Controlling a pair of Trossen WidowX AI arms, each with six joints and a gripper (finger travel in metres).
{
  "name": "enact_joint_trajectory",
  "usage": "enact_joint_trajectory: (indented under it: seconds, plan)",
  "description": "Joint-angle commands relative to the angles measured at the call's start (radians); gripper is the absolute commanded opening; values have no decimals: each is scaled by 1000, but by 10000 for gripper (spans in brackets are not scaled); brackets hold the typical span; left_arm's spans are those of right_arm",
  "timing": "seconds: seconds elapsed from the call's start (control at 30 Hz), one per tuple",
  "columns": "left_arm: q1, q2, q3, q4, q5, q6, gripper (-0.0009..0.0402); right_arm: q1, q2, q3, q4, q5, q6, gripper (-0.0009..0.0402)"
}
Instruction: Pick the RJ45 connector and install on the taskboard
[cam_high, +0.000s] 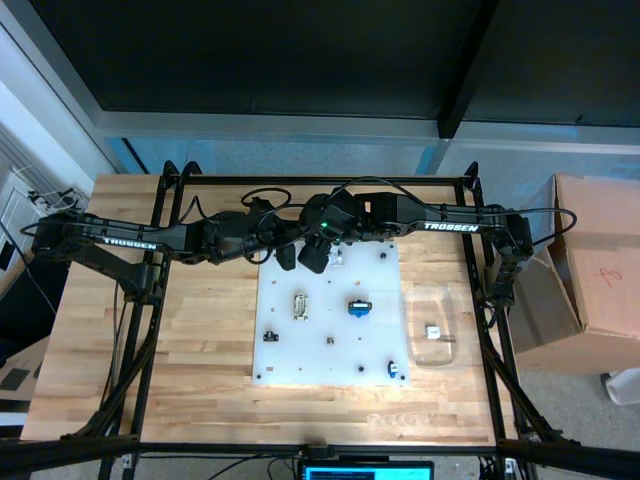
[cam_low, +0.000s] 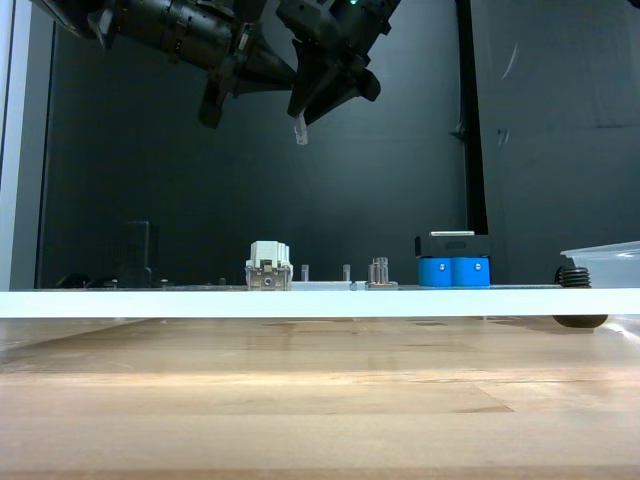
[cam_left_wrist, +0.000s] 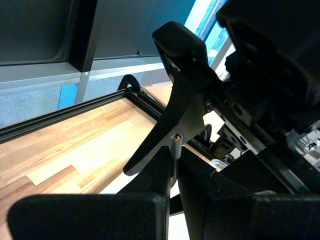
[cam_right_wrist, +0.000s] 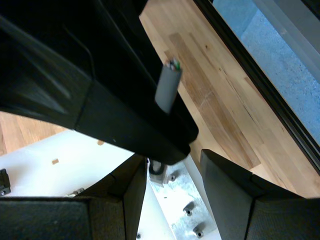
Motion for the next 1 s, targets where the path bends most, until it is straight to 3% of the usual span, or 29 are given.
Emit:
enact_joint_trajectory:
  seconds: [0.03,0.57,0.73,0.87,1.0]
  plan:
    - [0,0,0,1,2,2,0,0,2,0,2,0,-2,136]
    - [0,0,0,3,2,3,0,-1,2,-2,-9,-1,-34,-3]
    - [0,0,0,3,2,3,17,-1,2,-2,-10,-3,-36,6]
    - [0,0,0,3,2,5,59,-1,0,-2,-16,-15,-37,-1]
    - [0,0,0,2,11,5,105,-1,-5,-5,-17,-62,-39,2]
